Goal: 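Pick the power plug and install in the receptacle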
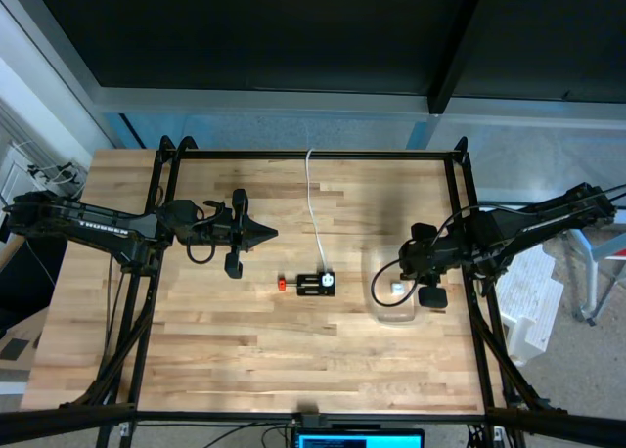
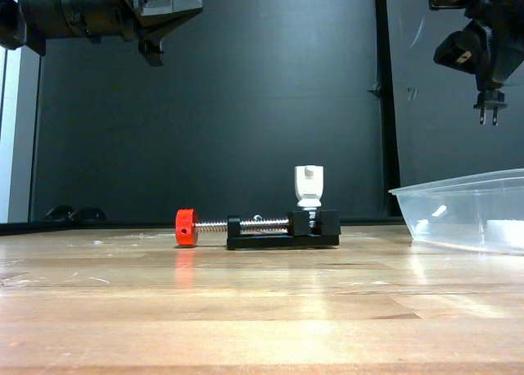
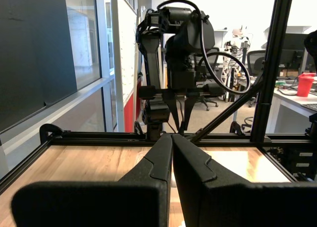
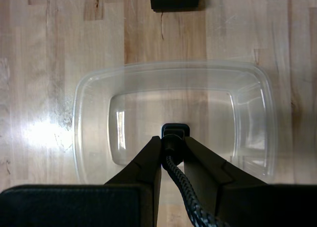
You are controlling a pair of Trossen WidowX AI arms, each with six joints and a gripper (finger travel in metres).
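Left gripper (image 1: pixel 264 234): parked high, fingers together, empty.
Receptacle (image 2: pixel 309 185): upright in black clamp (image 2: pixel 282 232), mid-table.
Right gripper (image 4: pixel 173 138): clamped on power plug (image 2: pixel 490 106), high over clear tray (image 2: pixel 458 205). Plug likely light and rigid; the body grip leaves the prongs free.

A wooden table (image 1: pixel 245 350) fills the middle, its planks pale and streaked; a black frame (image 1: pixel 313 155) runs round its edges; a clear plastic tray (image 1: pixel 377 309) sits open side up on the table's right part, just inside the frame's right rail; a lit screen (image 1: pixel 359 436) shows at the near edge; white papers (image 1: pixel 528 301) lie beyond the table's right side; a red cup (image 3: pixel 305 83) stands on a desk in the room behind.
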